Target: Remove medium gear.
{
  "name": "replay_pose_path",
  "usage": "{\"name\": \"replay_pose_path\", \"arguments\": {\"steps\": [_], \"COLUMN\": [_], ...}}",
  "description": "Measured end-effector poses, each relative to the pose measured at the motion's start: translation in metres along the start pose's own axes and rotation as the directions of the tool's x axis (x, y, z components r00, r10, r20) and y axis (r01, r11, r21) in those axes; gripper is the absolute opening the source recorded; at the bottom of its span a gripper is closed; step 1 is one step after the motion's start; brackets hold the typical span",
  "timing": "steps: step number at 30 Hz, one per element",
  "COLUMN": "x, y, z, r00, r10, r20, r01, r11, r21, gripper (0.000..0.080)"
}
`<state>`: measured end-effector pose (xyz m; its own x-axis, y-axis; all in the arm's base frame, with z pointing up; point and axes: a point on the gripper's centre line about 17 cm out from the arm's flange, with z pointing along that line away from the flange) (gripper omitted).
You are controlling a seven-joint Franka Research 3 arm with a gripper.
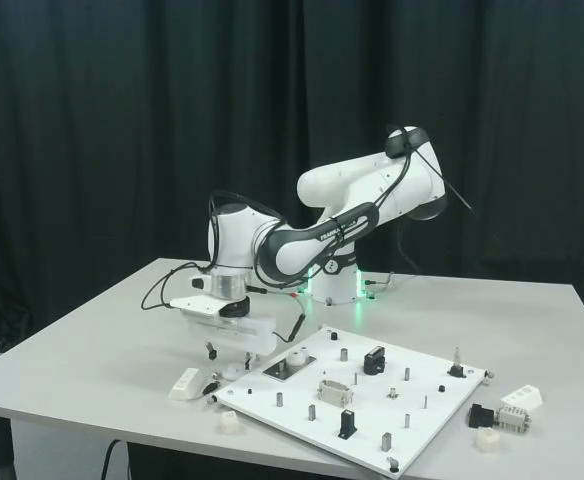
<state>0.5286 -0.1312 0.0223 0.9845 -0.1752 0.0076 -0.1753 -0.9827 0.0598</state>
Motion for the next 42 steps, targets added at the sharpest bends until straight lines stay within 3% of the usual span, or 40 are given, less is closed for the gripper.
{"name": "replay_pose_path", "arguments": {"steps": [7,33,42], "x": [0.003,0.009,0.002], "y": [0.002,0.002,-0.012], "z": [-0.005,-0.018,-0.021], "r00": [1.000,1.000,1.000], "r10": [0.003,0.003,0.017], "r20": [-0.009,-0.030,-0.003], "r01": [-0.003,-0.004,-0.017], "r11": [1.000,1.000,0.999], "r21": [-0.003,-0.005,0.036], "gripper": [0.0800,0.0800,0.0800]}}
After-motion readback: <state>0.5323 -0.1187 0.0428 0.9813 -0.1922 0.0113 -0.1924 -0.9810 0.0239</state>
